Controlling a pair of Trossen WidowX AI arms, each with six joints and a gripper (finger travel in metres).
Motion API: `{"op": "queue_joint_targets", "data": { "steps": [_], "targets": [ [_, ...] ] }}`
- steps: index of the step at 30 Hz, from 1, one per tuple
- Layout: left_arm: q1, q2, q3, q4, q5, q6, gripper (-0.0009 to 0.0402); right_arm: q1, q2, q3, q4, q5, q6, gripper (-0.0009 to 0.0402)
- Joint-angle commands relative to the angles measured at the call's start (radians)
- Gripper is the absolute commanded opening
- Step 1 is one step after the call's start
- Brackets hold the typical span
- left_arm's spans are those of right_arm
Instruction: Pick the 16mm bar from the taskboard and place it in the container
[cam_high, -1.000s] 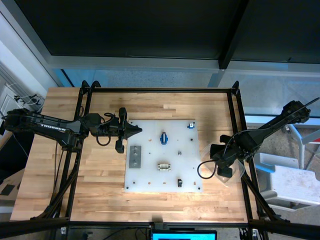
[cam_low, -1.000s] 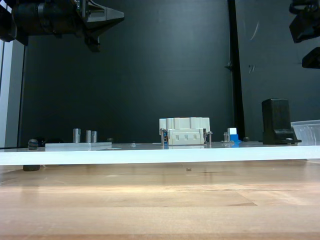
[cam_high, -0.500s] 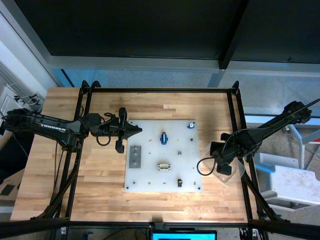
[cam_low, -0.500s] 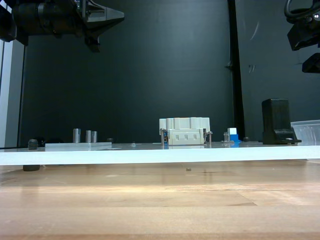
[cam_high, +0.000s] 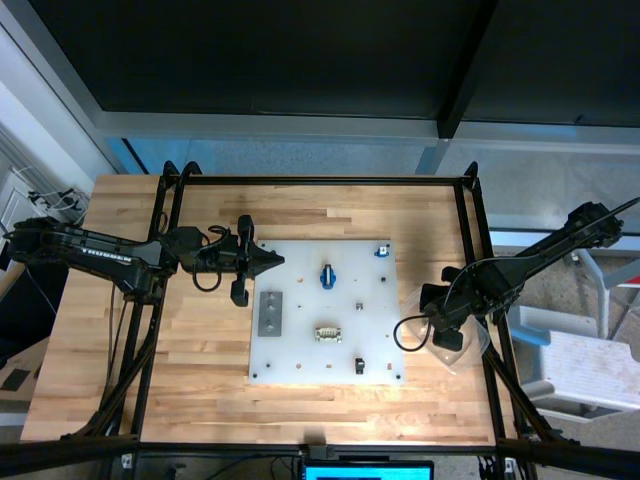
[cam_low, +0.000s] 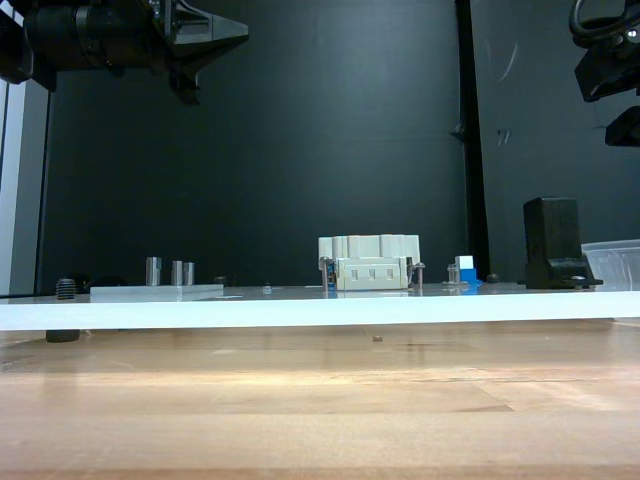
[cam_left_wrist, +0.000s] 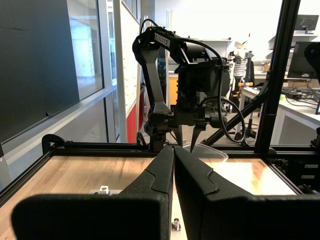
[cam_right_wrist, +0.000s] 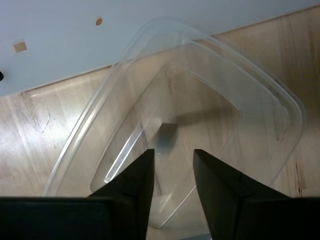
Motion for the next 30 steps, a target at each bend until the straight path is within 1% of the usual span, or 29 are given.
{"op": "queue_joint_targets", "data": {
  "steps": [1, 9, 15, 20, 30],
  "targets": [
    [0.000, 0.000, 0.000, 0.000, 0.000, 0.000, 0.0000, 0.000, 0.001, 0.000, 0.000, 0.000, 0.000, 0.0144],
    [0.000, 0.000, 0.000, 0.000, 0.000, 0.000, 0.0000, 0.000, 0.001, 0.000, 0.000, 0.000, -0.001, 0.0215],
    [0.000, 0.000, 0.000, 0.000, 0.000, 0.000, 0.0000, 0.000, 0.001, 0.000, 0.000, 0.000, -0.008, 0.0249],
    [0.000, 0.000, 0.000, 0.000, 0.000, 0.000, 0.0000, 0.000, 0.001, 0.000, 0.001, 0.000, -0.007, 0.0260],
    [0.000, 0.000, 0.000, 0.000, 0.000, 0.000, 0.0000, 0.000, 0.001, 0.000, 0.003, 0.000, -0.007, 0.0258]
  ]
}}
